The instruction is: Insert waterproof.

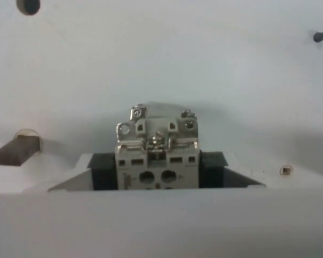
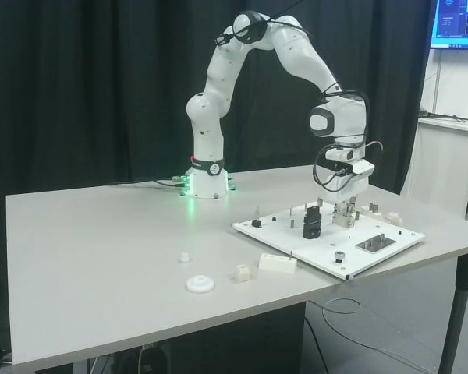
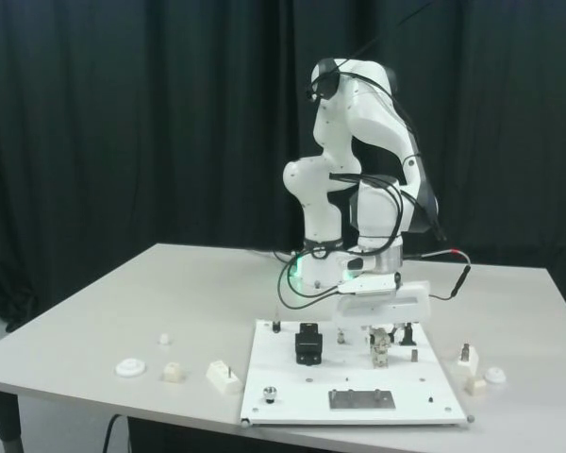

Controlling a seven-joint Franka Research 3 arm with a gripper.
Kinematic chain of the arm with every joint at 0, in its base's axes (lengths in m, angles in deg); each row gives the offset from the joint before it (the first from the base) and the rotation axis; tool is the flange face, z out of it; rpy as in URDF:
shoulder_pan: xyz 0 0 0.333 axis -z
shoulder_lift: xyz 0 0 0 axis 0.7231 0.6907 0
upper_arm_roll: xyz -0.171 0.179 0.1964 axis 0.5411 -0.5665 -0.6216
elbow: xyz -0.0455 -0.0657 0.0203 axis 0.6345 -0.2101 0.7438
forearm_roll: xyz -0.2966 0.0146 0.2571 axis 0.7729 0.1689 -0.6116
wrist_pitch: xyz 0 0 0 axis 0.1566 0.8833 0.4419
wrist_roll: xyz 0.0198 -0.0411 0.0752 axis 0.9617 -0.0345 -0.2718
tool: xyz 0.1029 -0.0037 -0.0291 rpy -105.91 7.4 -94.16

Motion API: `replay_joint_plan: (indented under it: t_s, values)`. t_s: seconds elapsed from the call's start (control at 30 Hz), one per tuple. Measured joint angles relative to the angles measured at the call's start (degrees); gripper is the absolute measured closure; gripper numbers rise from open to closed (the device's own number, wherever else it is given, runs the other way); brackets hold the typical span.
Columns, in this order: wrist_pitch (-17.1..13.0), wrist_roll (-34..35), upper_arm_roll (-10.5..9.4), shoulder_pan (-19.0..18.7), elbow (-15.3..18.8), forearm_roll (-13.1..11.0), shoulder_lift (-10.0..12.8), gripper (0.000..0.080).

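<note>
Black curtains hang across the far side of the room. The grey counter stands before them. At far right, a screen glows above a white cabinet.

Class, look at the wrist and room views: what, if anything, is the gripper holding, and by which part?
The gripper holds a small connector block with metal screw terminals, its black fingers clamped on the block's two opposite sides, just above the white board.

First room view: far, off the table corner, arm seen obliquely. Second room view: far, front-on, facing the curtain. Both share the white board. Wrist view: close, looking down on that board.
</note>
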Motion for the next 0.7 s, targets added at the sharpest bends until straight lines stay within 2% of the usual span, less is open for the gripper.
replay_joint_plan:
  t_s: [0.33,0.7]
  values:
    - [-0.8,0.2,-0.08,0.0,0.5,-0.2,-0.2,0.0481]
    - [-2.5,1.1,-0.44,0.0,1.7,-1.6,-0.8,0.0481]
